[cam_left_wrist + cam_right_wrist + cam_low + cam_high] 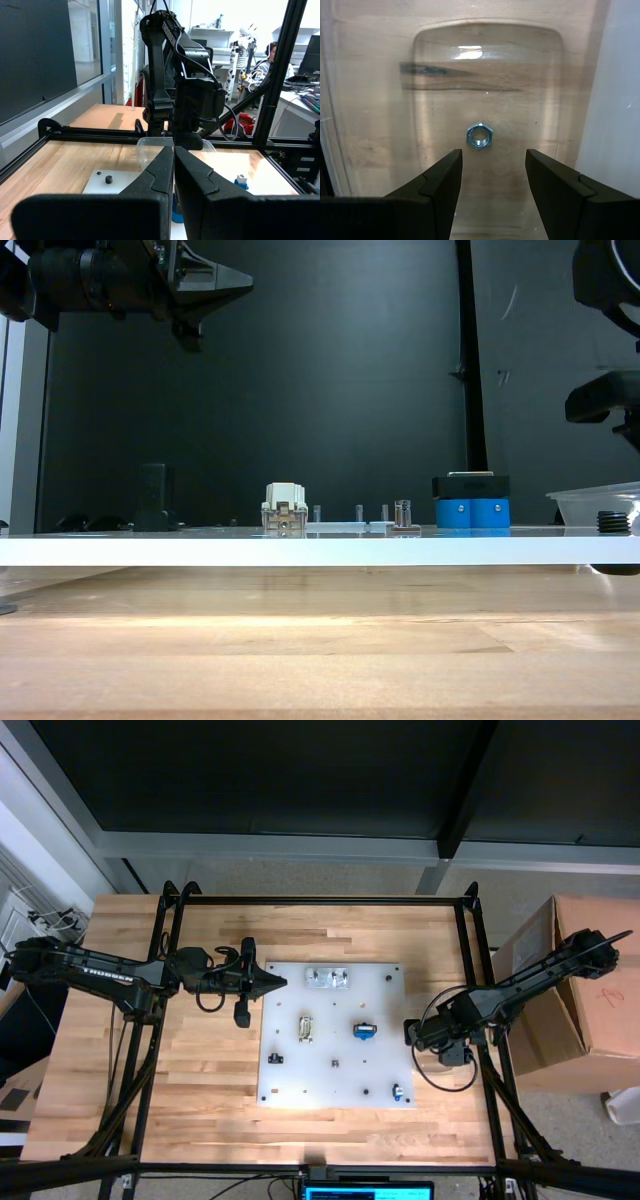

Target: Pick the M12 nut and place it on its threads and fasten

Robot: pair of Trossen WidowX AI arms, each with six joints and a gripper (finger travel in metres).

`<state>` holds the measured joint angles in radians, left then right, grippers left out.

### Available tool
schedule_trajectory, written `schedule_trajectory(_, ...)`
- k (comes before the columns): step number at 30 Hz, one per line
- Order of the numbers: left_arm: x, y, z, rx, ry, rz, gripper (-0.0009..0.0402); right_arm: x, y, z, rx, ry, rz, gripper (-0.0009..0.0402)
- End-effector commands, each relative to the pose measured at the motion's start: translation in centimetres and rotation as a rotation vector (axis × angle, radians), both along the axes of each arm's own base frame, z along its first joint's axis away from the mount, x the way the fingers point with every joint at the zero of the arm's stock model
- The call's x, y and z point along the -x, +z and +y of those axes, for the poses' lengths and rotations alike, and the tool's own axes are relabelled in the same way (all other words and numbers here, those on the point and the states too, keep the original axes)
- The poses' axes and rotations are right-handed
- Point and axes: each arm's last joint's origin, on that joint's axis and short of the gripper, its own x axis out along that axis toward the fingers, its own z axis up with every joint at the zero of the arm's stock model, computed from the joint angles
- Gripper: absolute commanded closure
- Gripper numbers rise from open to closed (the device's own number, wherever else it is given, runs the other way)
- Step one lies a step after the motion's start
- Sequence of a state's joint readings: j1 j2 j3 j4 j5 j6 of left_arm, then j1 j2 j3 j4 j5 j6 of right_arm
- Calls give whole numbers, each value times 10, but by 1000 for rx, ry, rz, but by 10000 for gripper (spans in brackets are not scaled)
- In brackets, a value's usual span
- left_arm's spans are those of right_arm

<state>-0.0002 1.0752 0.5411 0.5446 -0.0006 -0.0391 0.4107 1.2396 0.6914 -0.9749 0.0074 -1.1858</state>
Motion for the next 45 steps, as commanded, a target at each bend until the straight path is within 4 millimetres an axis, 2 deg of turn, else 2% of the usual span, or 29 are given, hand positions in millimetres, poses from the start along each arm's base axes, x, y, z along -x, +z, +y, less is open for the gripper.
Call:
schedule_trajectory(1, 0, 0, 0, 0, 0, 0, 393, 0, -4, 0, 2, -42, 14, 225)
schedule_trajectory(28, 0, 0, 0, 0, 0, 0, 393, 7, -27, -2, -13, -79, 1, 229)
schedule_trajectory(45, 0, 0, 0, 0, 0, 0, 393, 1, -37, 0, -18, -127, -4, 229)
